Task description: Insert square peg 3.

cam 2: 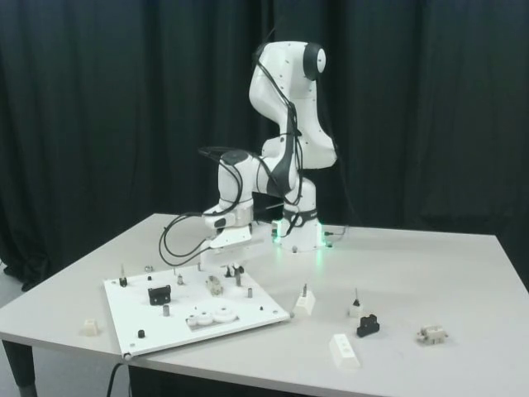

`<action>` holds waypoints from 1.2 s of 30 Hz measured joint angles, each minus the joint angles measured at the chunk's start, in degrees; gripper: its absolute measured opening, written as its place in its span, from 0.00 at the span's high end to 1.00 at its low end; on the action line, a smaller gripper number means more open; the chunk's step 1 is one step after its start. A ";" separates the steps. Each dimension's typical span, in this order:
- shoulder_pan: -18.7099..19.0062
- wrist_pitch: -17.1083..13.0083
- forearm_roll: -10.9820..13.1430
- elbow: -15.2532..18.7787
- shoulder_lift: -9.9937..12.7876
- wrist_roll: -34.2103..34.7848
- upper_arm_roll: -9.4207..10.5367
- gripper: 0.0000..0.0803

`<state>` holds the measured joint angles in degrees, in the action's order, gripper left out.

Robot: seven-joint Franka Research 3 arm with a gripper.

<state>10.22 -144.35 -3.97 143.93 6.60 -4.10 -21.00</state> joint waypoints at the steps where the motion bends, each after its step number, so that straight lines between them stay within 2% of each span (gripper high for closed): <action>1: 0.00 -0.29 0.04 0.00 0.19 -0.07 0.00 0.86; 13: 0.04 -0.57 1.25 -0.06 -0.17 -0.46 0.14 0.86; 36: 0.05 -0.55 1.35 0.34 -0.05 -1.26 0.09 0.86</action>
